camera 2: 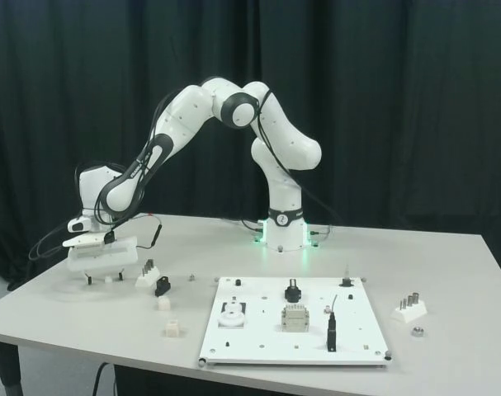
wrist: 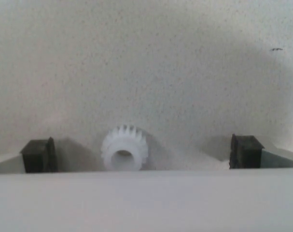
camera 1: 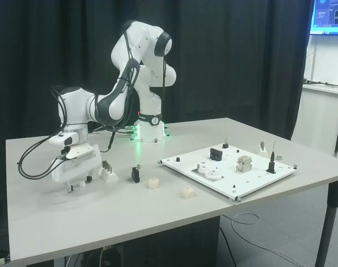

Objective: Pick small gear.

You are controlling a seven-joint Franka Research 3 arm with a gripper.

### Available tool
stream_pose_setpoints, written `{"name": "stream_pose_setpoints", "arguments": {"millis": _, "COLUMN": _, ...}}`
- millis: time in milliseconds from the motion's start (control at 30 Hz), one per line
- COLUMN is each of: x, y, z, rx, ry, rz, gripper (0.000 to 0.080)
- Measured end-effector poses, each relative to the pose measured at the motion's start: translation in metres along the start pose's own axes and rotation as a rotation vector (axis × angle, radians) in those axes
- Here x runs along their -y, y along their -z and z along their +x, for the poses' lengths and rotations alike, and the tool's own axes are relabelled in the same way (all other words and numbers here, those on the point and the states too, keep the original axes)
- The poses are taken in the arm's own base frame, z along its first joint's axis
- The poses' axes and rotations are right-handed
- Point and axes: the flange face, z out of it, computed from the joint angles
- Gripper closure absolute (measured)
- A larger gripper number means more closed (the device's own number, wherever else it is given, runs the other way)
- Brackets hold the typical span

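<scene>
The grey table (camera 2: 448,247) carries everything here, and the white arm (camera 2: 233,111) reaches from its base, ringed with green light, out and down to the table's far end from the white assembly board (camera 2: 295,330). No brand, label or writing on any of it can be read.

The board lies flat and holds a larger white gear (camera 2: 231,315), a black knob (camera 2: 292,292), a small grey block (camera 2: 295,318) and an upright black post (camera 2: 333,334). Beside the board, towards the arm's end, sit two small white cubes (camera 2: 173,329), a black clip (camera 2: 162,287) and a white holder with pins (camera 2: 147,275); on the board's other side stand another pin holder (camera 2: 409,307) and a nut (camera 2: 416,332).

The gripper (wrist: 141,153) hangs low over the table just beyond the white holder, fingers spread wide and holding nothing. The small gear (wrist: 124,148), white and toothed, lies on the table between the two black fingertips (wrist: 38,155), touching neither and nearer to one of them. In both room views the gripper body hides most of the gear.
</scene>
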Motion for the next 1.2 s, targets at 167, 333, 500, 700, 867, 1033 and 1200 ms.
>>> {"name": "stream_pose_setpoints", "arguments": {"millis": 167, "x": 0.0, "y": -0.0007, "z": -0.0002, "rx": -0.005, "ry": 0.004, "rz": 0.004, "gripper": 0.0003}}
{"name": "stream_pose_setpoints", "arguments": {"millis": 333, "x": 0.0001, "y": -0.0006, "z": 0.0001, "rx": -0.009, "ry": 0.002, "rz": 0.005, "gripper": 0.0118}}
{"name": "stream_pose_setpoints", "arguments": {"millis": 500, "x": 0.0003, "y": -0.0006, "z": 0.0004, "rx": -0.01, "ry": 0.001, "rz": 0.004, "gripper": 0.0118}}
{"name": "stream_pose_setpoints", "arguments": {"millis": 700, "x": 0.0005, "y": -0.0005, "z": 0.0006, "rx": -0.01, "ry": 0.002, "rz": 0.004, "gripper": 0.0475}}
{"name": "stream_pose_setpoints", "arguments": {"millis": 867, "x": 0.0006, "y": -0.0004, "z": 0.0008, "rx": -0.011, "ry": 0.002, "rz": 0.003, "gripper": 0.0607}}
{"name": "stream_pose_setpoints", "arguments": {"millis": 1033, "x": 0.0009, "y": -0.0004, "z": 0.0011, "rx": -0.011, "ry": 0.003, "rz": 0.003, "gripper": 0.0607}}
{"name": "stream_pose_setpoints", "arguments": {"millis": 1200, "x": 0.0017, "y": 0.0008, "z": 0.0027, "rx": -0.013, "ry": 0.005, "rz": 0.002, "gripper": 0.0606}}
